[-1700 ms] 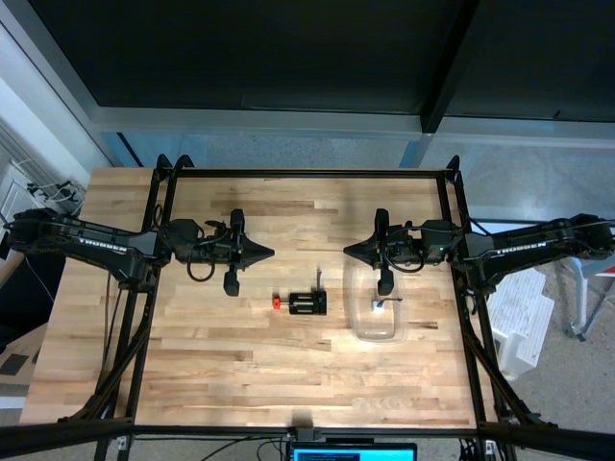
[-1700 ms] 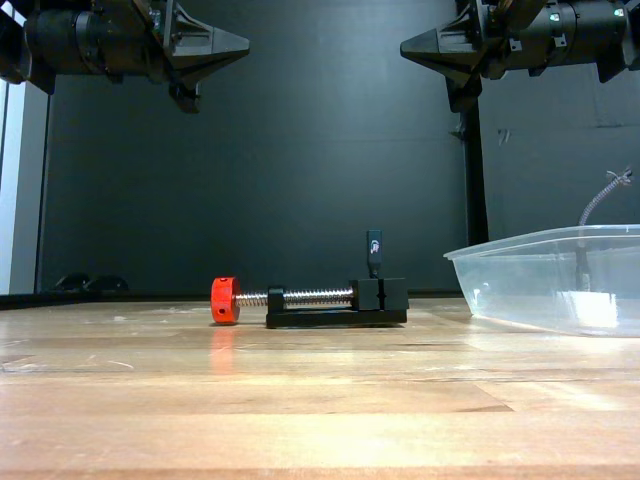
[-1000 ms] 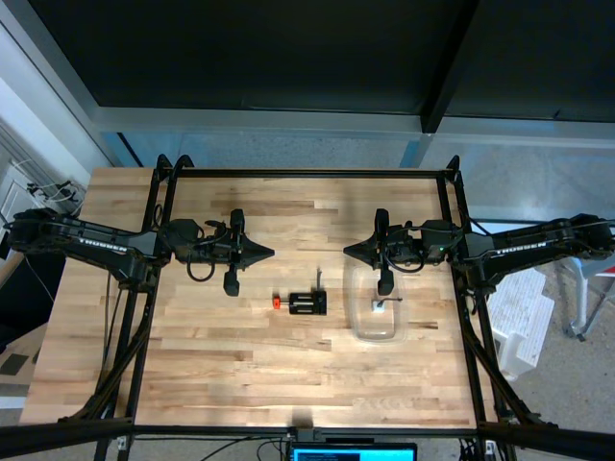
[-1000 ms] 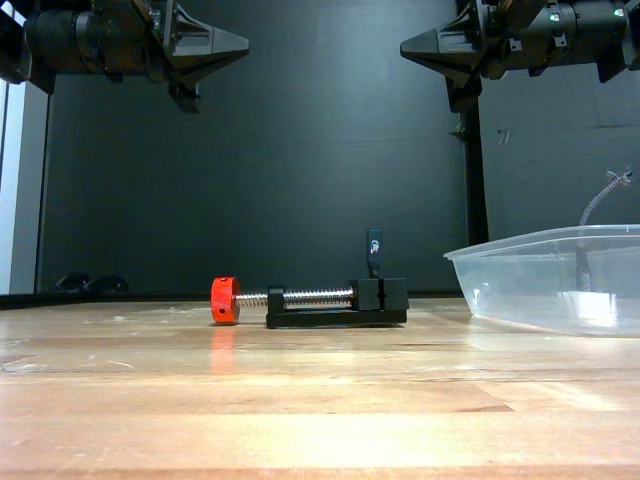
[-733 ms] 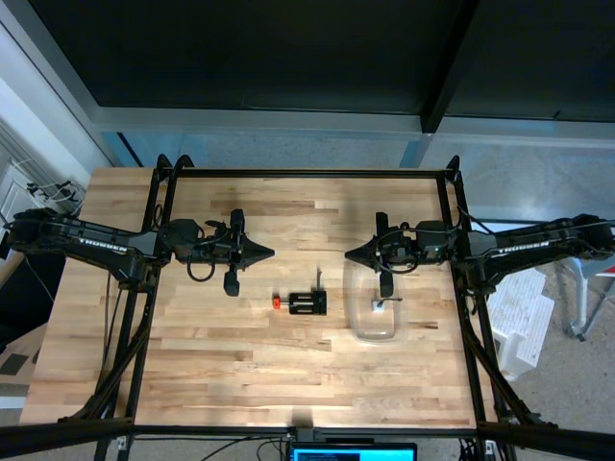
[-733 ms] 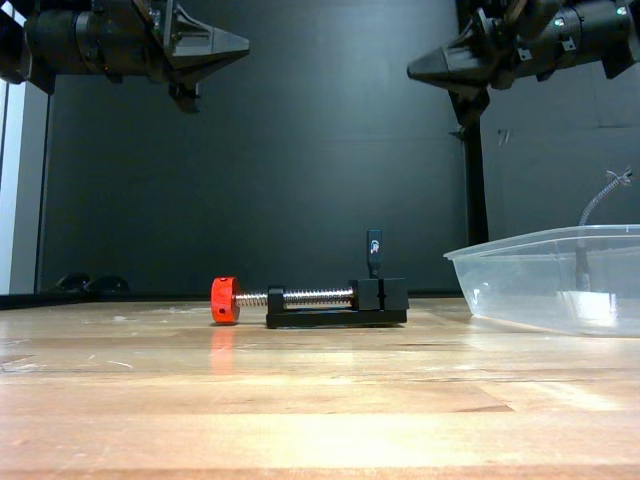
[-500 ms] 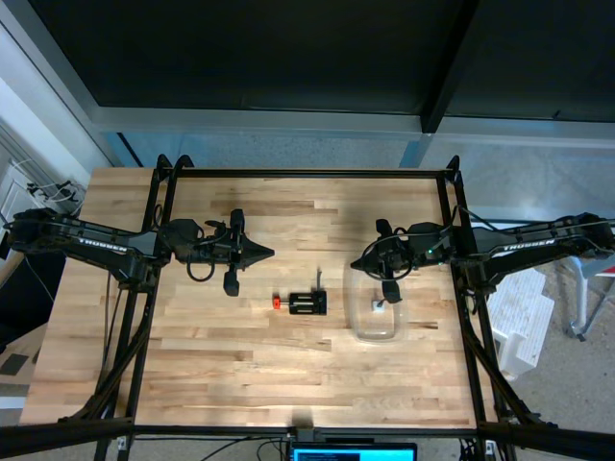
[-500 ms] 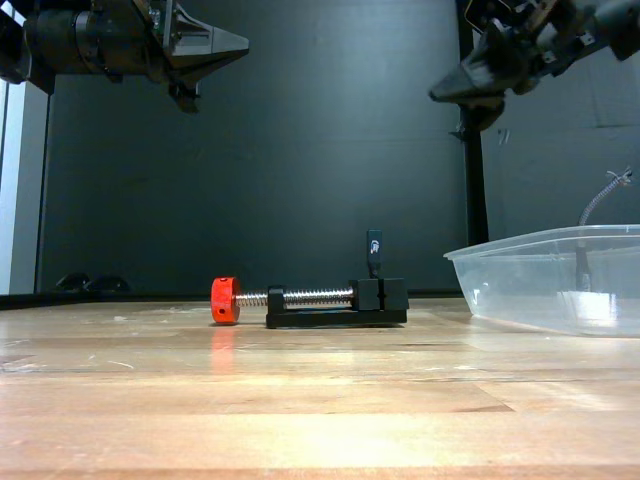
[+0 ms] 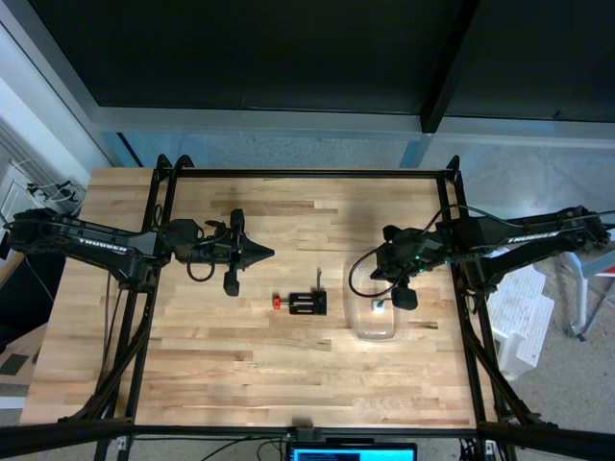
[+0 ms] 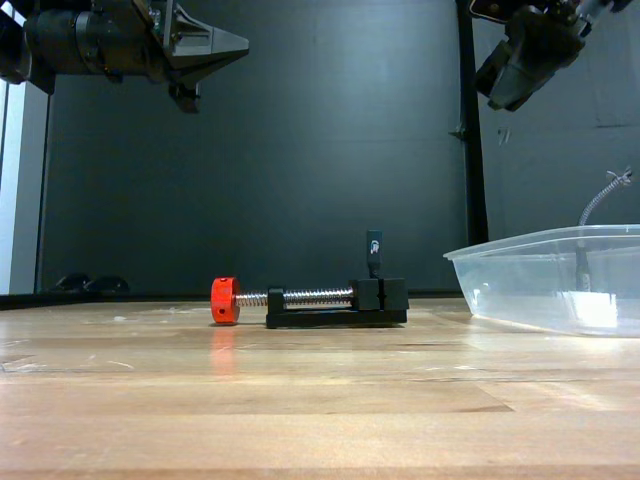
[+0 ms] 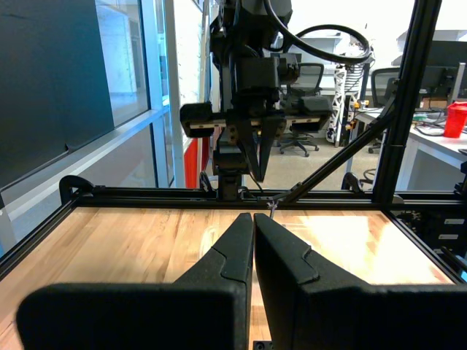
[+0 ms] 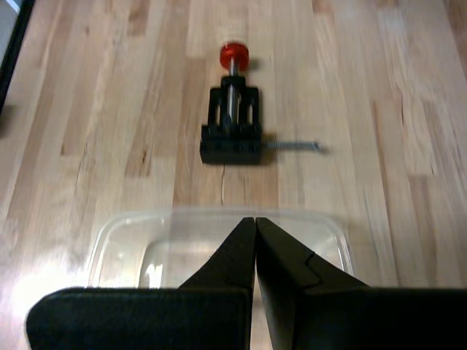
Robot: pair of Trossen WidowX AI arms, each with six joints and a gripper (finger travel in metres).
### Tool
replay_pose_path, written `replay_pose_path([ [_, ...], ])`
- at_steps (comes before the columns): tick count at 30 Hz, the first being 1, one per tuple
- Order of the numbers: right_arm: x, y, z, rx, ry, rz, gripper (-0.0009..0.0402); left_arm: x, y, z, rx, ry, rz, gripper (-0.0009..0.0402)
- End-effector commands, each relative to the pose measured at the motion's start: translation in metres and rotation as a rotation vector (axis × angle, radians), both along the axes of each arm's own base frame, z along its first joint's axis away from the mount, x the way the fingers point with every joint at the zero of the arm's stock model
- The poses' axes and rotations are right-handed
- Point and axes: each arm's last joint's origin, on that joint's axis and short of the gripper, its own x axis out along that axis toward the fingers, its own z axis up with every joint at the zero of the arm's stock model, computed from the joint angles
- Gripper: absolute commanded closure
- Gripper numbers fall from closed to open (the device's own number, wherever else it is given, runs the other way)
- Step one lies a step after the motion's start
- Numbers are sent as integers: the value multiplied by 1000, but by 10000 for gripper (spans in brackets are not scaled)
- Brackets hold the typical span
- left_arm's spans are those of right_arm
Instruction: Pick the USB-C connector and install on taskboard
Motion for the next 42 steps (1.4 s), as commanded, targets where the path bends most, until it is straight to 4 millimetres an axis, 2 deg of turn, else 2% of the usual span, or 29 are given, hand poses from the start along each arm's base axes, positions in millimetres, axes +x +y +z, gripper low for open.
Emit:
replay_pose_path([
  [1, 2, 0, 5, 0, 79, -14, 393, 0, 0, 0, 0, 0, 0, 393],
  [10, 9, 2, 11, -7, 272, -41, 393, 0, 0, 0, 0, 0, 0, 393],
  [20, 32, 6, 10, -26, 482, -62, 386, 0, 0, 0, 0, 0, 0, 393],
  [34, 51, 18, -18, -36, 636, -54, 273, 0, 0, 0, 0, 0, 0, 393],
  [42, 52, 25, -28, -42, 638, -47, 246, 0, 0, 0, 0, 0, 0, 393],
])
